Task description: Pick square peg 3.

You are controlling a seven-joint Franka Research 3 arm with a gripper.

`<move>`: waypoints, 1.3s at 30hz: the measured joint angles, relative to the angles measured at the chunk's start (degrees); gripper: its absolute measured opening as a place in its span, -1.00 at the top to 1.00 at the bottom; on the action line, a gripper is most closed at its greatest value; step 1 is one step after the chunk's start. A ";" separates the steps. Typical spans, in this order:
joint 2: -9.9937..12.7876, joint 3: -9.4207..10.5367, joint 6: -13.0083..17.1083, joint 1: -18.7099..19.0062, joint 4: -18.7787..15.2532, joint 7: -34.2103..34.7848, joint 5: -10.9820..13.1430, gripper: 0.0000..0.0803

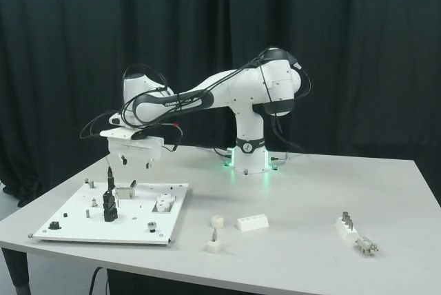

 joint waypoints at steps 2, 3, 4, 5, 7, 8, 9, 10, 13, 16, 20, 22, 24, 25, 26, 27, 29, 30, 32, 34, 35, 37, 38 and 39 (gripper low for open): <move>0.00 0.56 -0.07 -0.77 0.02 -1.01 1.14 -0.99; 0.00 0.87 -0.07 -1.19 0.05 -1.43 1.75 -0.99; 0.00 1.16 -0.07 -1.57 0.09 -1.80 2.29 -0.99; 0.00 1.44 -0.07 -1.95 0.15 -2.13 2.78 -0.99; 0.00 2.03 -0.07 -2.69 0.32 -2.87 3.67 -0.99; 0.01 2.31 -0.07 -3.04 0.43 -3.27 4.12 -0.99; 0.01 2.60 -0.07 -3.42 0.57 -3.67 4.48 -0.99; 0.00 2.88 -0.08 -3.80 0.74 -4.02 4.78 -0.99; 0.01 3.74 -0.13 -4.86 1.28 -4.59 5.49 -0.99; 0.01 4.53 -0.21 -5.89 1.94 -4.90 6.12 -0.99; 0.01 5.51 -0.34 -7.22 2.97 -5.20 6.51 -0.99; 0.01 5.95 -0.39 -7.84 3.45 -5.23 6.53 -0.99; 0.01 6.42 -0.44 -8.46 3.92 -5.32 6.53 -0.99; 0.01 6.63 -0.45 -8.73 4.12 -5.40 6.53 -0.99; 0.01 6.84 -0.46 -8.99 4.30 -5.49 6.53 -0.99; 0.01 7.04 -0.46 -9.24 4.46 -5.58 6.53 -0.99; 0.01 7.44 -0.46 -9.75 4.78 -5.71 6.53 -0.99; 0.01 7.66 -0.47 -10.00 4.93 -5.79 6.53 -0.99; 0.01 8.01 -0.48 -10.44 5.23 -5.98 6.54 -0.99; 0.01 8.33 -0.50 -10.83 5.49 -6.16 6.55 -0.99; 0.00 8.47 -0.52 -11.01 5.60 -6.22 6.56 -0.99; -0.03 8.72 -0.53 -11.31 5.77 -6.33 6.59 -0.99; -0.05 8.86 -0.53 -11.45 5.85 -6.37 6.62 -0.99; -0.09 9.00 -0.53 -11.60 5.95 -6.42 6.63 -0.99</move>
